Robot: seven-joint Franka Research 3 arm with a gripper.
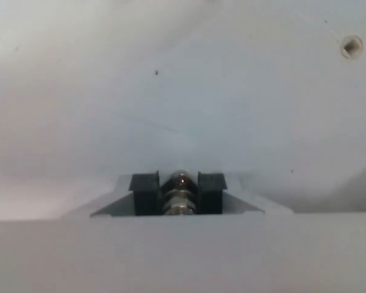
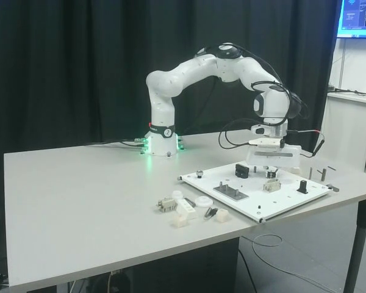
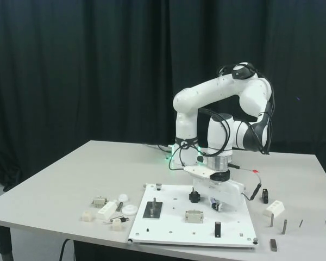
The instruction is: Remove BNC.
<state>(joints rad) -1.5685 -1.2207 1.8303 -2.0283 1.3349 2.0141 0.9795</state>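
Wrist view alone shows the grip: two black fingers [image 1: 144,190] closed against the sides of the BNC [image 1: 179,194], a shiny, ribbed metal cylinder with a rounded tip, above the smooth white board [image 1: 189,91]. Both room views hide this behind the gripper [image 3: 217,204], lowered over the board's far right part on the grey table [image 2: 79,183]. Small white parts [image 2: 184,215] lie left of the board.

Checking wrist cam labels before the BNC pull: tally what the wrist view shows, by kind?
Black fingers: 2
BNC connector, between them: 1
Recessed hole in the white surface: 1
Total: 4
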